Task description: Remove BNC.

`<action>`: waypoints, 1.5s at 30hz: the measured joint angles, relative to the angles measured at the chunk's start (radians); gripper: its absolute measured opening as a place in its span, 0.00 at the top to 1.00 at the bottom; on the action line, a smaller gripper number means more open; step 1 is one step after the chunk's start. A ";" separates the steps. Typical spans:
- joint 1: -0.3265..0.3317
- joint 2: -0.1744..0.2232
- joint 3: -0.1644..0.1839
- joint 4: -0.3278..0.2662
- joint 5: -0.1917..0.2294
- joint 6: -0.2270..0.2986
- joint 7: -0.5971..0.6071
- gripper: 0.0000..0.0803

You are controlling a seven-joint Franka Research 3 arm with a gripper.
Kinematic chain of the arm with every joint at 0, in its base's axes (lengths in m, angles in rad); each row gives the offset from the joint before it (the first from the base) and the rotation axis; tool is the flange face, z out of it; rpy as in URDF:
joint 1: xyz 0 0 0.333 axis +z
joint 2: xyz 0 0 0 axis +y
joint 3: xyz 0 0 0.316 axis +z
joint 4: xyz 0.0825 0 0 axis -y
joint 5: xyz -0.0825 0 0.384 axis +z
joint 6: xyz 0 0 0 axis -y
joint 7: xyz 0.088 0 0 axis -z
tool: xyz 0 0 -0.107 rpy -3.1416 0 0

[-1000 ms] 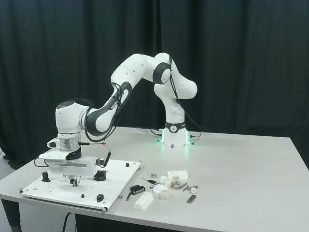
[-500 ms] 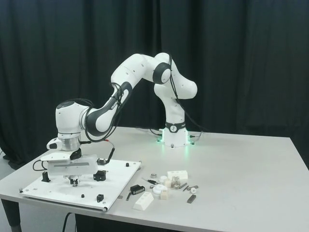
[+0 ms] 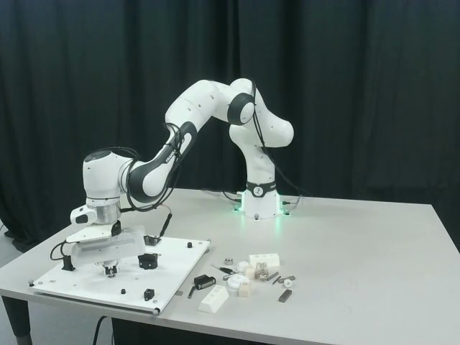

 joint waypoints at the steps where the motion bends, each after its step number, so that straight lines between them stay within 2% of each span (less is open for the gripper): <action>1: 0.000 0.000 0.000 0.000 0.000 0.000 -0.017 0.85; 11: 0.001 0.000 0.000 0.000 0.000 0.000 -0.141 0.85; 45: 0.021 -0.001 -0.020 0.000 -0.017 -0.005 -0.206 0.85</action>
